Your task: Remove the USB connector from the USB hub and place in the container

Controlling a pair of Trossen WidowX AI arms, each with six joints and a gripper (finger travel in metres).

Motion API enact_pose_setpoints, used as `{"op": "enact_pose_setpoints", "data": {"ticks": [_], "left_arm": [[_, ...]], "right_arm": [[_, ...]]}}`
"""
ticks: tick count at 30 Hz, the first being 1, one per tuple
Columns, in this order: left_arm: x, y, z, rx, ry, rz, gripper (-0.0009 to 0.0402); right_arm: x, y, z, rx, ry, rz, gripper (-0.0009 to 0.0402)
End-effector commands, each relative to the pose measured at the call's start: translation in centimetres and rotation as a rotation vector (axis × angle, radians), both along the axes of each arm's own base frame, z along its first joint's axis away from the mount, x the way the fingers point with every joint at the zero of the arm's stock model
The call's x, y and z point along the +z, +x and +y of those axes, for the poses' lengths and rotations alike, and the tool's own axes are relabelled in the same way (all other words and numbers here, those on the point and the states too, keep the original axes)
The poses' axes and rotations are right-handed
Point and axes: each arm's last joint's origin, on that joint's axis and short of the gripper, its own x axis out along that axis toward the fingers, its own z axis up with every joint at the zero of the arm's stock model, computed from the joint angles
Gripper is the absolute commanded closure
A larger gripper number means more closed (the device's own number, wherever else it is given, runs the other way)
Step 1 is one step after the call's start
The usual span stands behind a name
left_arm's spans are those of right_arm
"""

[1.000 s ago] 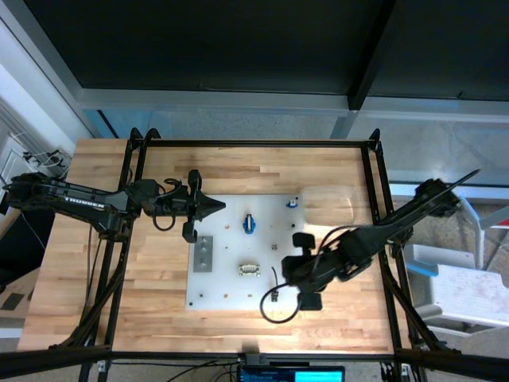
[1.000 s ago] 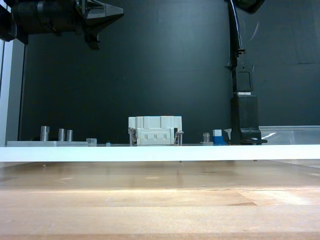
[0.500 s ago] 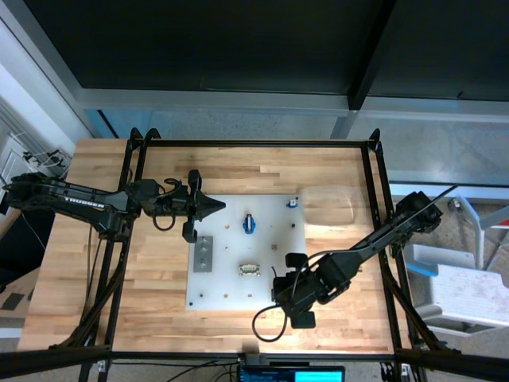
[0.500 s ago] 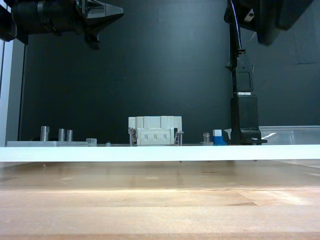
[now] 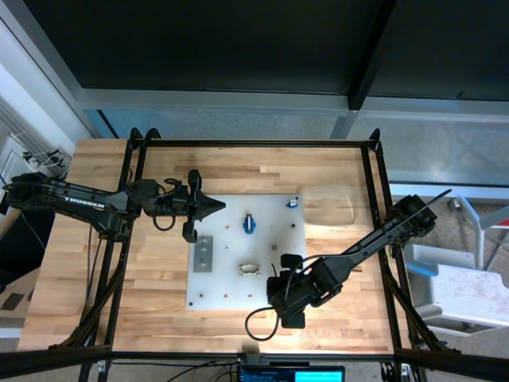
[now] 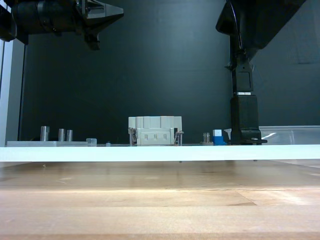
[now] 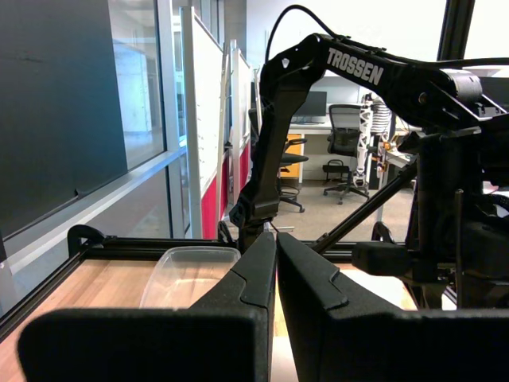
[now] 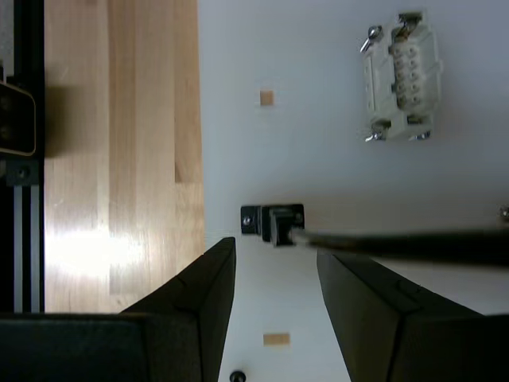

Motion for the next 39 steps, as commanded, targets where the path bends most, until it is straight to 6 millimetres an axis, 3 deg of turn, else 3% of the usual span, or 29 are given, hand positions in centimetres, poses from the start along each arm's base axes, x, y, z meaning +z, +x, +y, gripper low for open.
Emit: {"op": "enact_pose_setpoints", "data": {"ticks": [1,16,25,28,39], "left_arm": [[0.0,0.0,0.0,0.0,0.0,0.0,0.0393],[0.0,0.0,0.0,0.0,0.0,0.0,0.0392],[0.0,0.0,0.0,0.0,0.0,0.0,0.0392],[0.0,0.0,0.0,0.0,0.0,0.0,0.0393],[0.0,0.0,0.0,0.0,0.0,0.0,0.0393]], "right_arm": [[-0.1,0.1,0.0,0.003,-0.012,-0.01,0.0266],[-1.1,0.7,0.0,0.009,-0.029,0.0,0.0289],[-1.1,0.7,-0.1,0.027,-0.065,-0.001,0.0398],[-1.1,0.7,-0.1,0.024,-0.067,-0.004,0.0385],[-1.1,0.7,-0.1,0.007,-0.083,-0.019,0.0394]]}}
